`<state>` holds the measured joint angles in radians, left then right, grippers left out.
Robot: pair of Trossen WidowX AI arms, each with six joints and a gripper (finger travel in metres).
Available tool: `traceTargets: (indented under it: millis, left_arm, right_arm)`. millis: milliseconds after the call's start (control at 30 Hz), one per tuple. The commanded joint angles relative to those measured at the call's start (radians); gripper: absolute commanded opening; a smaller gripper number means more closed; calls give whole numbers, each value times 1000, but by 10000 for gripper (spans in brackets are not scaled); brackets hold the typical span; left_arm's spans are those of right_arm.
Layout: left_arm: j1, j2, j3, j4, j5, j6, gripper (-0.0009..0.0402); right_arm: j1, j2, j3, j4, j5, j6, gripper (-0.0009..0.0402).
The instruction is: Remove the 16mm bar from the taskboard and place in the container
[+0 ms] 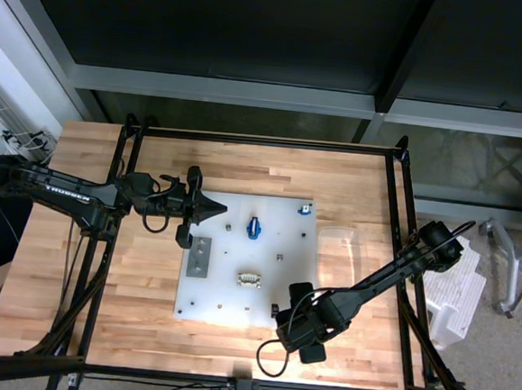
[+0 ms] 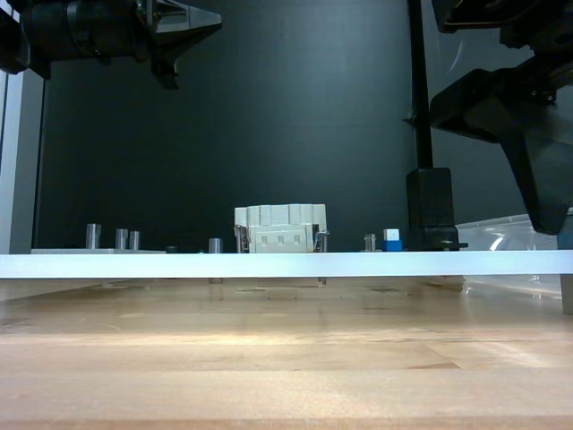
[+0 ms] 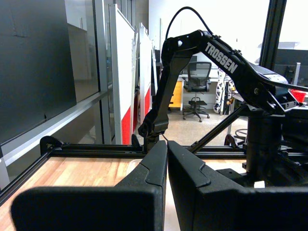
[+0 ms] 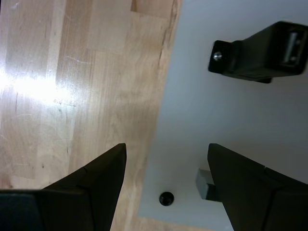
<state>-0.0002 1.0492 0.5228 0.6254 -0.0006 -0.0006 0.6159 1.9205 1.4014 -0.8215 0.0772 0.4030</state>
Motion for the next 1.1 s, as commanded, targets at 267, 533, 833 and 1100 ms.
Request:
traceTargets:
  millis: [267,533,833,1100]
  left_arm:
    - [0,0,0,0,0,0,0]
    - [0,0,0,0,0,0,0]
    - [0,0,0,0,0,0,0]
    - [0,0,0,0,0,0,0]
  right_arm:
    - [0,1,-2,1,4,-4,137]
    - [0,1,-2,3,10,-11,64]
    - [0,0,-2,4,10,-11,4]
    - [-1,-4,-2,3,9,-11,1]
